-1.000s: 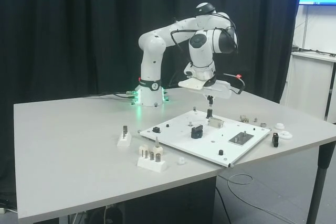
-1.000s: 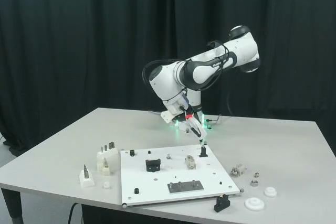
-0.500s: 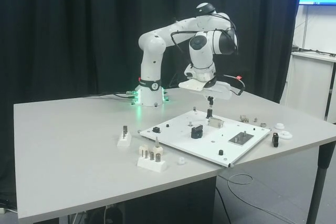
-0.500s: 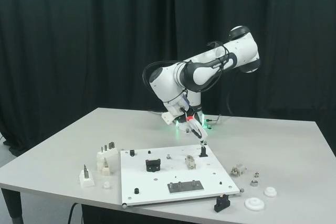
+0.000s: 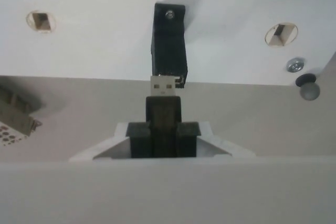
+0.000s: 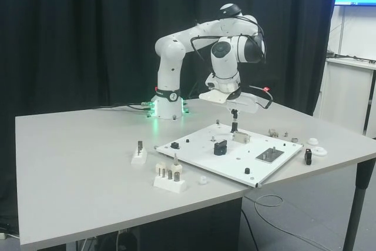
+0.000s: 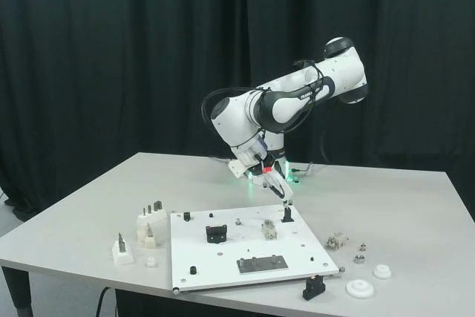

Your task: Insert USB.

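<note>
In the wrist view my gripper is shut on a black USB stick. Its metal plug points at a black socket block on the white board. The plug's tip sits just short of the block's near end, roughly in line with it. From the room views, the gripper hangs a little above the same socket block at the board's far edge. The stick itself is too small to make out there.
On the board stand a black part, a small metal connector and a grey plate. White peg holders sit to the board's left. Small nuts, white gears and a black clamp lie to its right.
The arm's wrist has lifted and shifted slightly, so the hand now sits a little higher over the socket block. The gripper has stayed shut on the stick.
</note>
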`<control>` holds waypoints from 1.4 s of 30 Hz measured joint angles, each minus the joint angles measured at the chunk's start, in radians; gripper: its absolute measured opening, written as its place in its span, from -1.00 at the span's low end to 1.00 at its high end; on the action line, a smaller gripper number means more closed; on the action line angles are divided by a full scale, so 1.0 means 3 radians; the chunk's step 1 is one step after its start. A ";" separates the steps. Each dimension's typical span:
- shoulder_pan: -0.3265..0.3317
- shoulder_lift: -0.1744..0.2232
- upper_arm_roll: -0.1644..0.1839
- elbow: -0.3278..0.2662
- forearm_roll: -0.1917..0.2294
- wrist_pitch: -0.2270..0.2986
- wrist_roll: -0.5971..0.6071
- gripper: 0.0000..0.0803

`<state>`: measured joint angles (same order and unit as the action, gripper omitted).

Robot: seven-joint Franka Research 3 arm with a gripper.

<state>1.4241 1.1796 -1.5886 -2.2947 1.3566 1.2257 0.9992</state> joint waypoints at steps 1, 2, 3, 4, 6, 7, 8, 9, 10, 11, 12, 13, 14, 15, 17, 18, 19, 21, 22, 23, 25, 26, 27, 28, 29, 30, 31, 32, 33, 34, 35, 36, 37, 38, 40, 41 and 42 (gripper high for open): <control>0.0000 0.0001 0.0000 0.0000 0.0000 0.0000 0.0000 -0.77; 0.0000 0.0002 0.0001 0.0000 0.0000 -0.0001 0.0000 -0.77; 0.0000 0.0002 0.0002 -0.0001 0.0000 -0.0002 0.0000 -0.77; 0.0000 0.0002 0.0002 -0.0001 0.0000 -0.0003 0.0000 -0.77; 0.0000 0.0002 0.0003 -0.0002 0.0000 -0.0008 0.0000 -0.77; 0.0000 0.0002 0.0003 -0.0002 0.0001 -0.0012 0.0000 -0.77; 0.0000 0.0002 0.0004 -0.0003 0.0002 -0.0016 0.0000 -0.77; 0.0000 0.0002 0.0005 -0.0003 0.0002 -0.0020 0.0000 -0.77; 0.0000 0.0002 0.0006 -0.0004 0.0003 -0.0025 0.0000 -0.77; 0.0000 0.0002 0.0007 -0.0005 0.0005 -0.0030 0.0000 -0.77; 0.0000 0.0002 0.0008 -0.0006 0.0007 -0.0035 0.0000 -0.77; 0.0000 0.0002 0.0011 -0.0007 0.0010 -0.0040 0.0000 -0.77; 0.0000 0.0002 0.0014 -0.0008 0.0015 -0.0043 0.0000 -0.77; 0.0000 0.0002 0.0017 -0.0009 0.0019 -0.0045 0.0000 -0.77; 0.0000 0.0002 0.0026 -0.0011 0.0026 -0.0046 0.0000 -0.77; 0.0000 0.0002 0.0031 -0.0012 0.0029 -0.0047 0.0000 -0.77; 0.0000 0.0002 0.0036 -0.0013 0.0032 -0.0047 0.0000 -0.77; 0.0000 0.0002 0.0045 -0.0014 0.0036 -0.0047 0.0000 -0.77; 0.0000 0.0002 0.0050 -0.0015 0.0038 -0.0047 0.0000 -0.77; 0.0000 0.0002 0.0054 -0.0016 0.0038 -0.0047 0.0000 -0.77; 0.0000 0.0002 0.0062 -0.0017 0.0040 -0.0047 0.0000 -0.77; 0.0000 0.0002 0.0067 -0.0017 0.0040 -0.0047 0.0000 -0.77; 0.0000 0.0002 0.0072 -0.0017 0.0041 -0.0047 0.0000 -0.77; 0.0000 0.0002 0.0077 -0.0017 0.0041 -0.0047 0.0000 -0.77; 0.0000 0.0002 0.0081 -0.0017 0.0041 -0.0047 0.0000 -0.77; 0.0000 0.0002 0.0084 -0.0017 0.0041 -0.0047 0.0000 -0.77; 0.0000 0.0002 0.0086 -0.0018 0.0041 -0.0047 0.0000 -0.77; 0.0001 0.0002 0.0088 -0.0018 0.0041 -0.0047 0.0000 -0.77; 0.0001 0.0002 0.0090 -0.0018 0.0041 -0.0048 0.0000 -0.77; 0.0002 0.0002 0.0091 -0.0018 0.0041 -0.0048 0.0000 -0.77; 0.0002 0.0002 0.0092 -0.0019 0.0041 -0.0049 0.0000 -0.77; 0.0003 0.0002 0.0094 -0.0019 0.0041 -0.0050 0.0000 -0.77; 0.0003 0.0002 0.0095 -0.0019 0.0041 -0.0050 0.0000 -0.77; 0.0004 0.0002 0.0096 -0.0019 0.0041 -0.0051 0.0000 -0.77; 0.0004 0.0002 0.0098 -0.0019 0.0041 -0.0051 0.0000 -0.77; 0.0004 0.0002 0.0099 -0.0019 0.0041 -0.0051 0.0000 -0.77; 0.0005 0.0002 0.0101 -0.0019 0.0041 -0.0051 0.0000 -0.77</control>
<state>1.4255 1.1803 -1.5583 -2.3006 1.3689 1.2105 0.9991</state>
